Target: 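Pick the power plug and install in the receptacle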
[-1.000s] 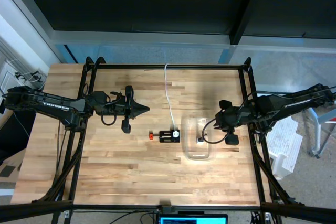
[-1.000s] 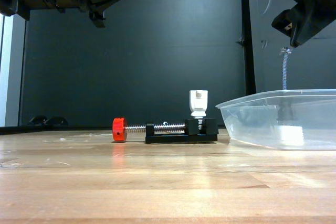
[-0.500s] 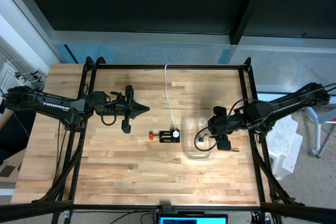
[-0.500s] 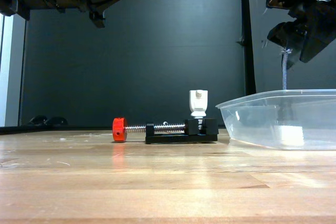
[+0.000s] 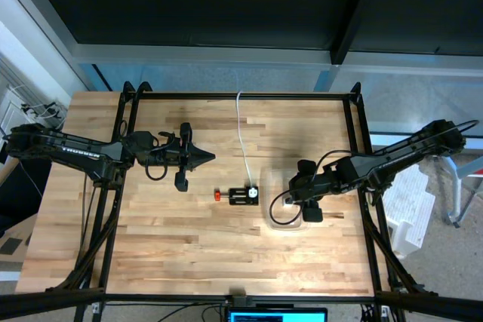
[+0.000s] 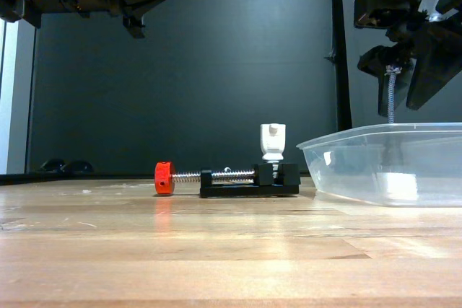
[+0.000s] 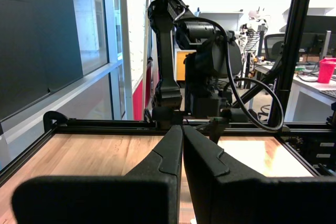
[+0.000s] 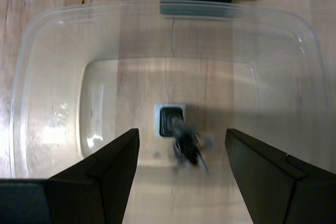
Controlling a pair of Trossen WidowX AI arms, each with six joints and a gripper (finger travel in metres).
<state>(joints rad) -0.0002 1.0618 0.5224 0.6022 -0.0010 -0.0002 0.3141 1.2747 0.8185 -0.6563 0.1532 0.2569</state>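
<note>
High view gives you the layout: a wooden table (image 5: 151, 246), the left arm hanging over its left half and the right arm reaching inward over a clear tray (image 5: 281, 227); the left gripper (image 5: 210, 157) is high above the wood, well apart from the work, and in its wrist view its fingers (image 7: 170, 145) lie pressed together with nothing between them; the right gripper (image 8: 181, 132) hovers above the tray, spread wide and holding nothing.

Just beside the tray stands a black clamp (image 6: 249, 177) with a red knob (image 6: 164, 177); it holds the white socket (image 6: 272, 138) upright, and a white cord (image 5: 243, 133) runs away from it across the table.

The plug (image 8: 185, 144) lies on the tray floor, touching or just beside a small white block (image 8: 159, 121); it looks blurred, so I cannot tell exactly how it is turned.

The step in hand, as I judge it, is the descent to grasp; you should center the open fingers on the black plug and not on the white block; come down straight, so that no finger catches the tray wall; close on the sides of the plug only; a thin grey cable (image 6: 392, 99) rises from the tray near the gripper, so mind that it may tug; lift well clear of the rim before you turn toward the socket.
</note>
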